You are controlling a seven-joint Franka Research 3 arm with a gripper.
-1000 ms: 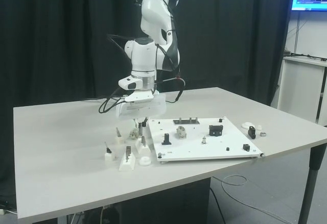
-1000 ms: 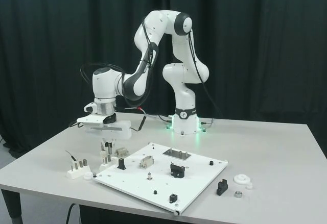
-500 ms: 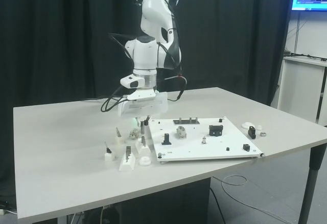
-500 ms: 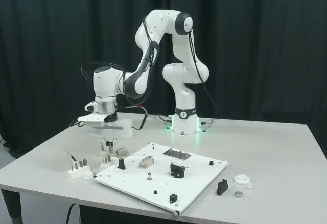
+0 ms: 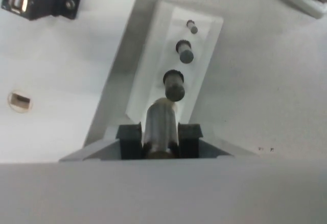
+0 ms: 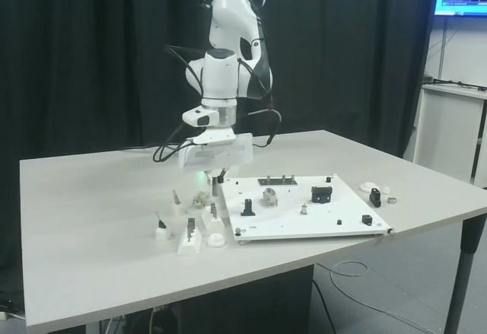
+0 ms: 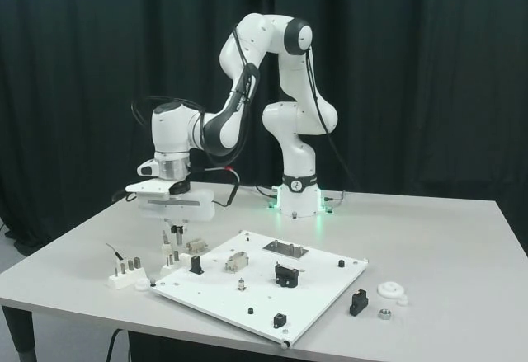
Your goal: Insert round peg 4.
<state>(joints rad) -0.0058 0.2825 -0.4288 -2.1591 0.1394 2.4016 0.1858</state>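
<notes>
White arm (image 7: 247,65), grey table (image 7: 445,238), white board (image 7: 322,284), black curtain (image 7: 429,73), black fingers (image 5: 130,140)

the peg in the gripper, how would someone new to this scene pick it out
Start at the white board on the grey table; the gripper hangs off its arm-side edge. The round peg is clamped there, above a white holder. Unlike the holder's three thinner pegs, it is lifted free.

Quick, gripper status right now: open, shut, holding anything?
Gripper: shut on the round peg, held above the white peg holder.
</notes>
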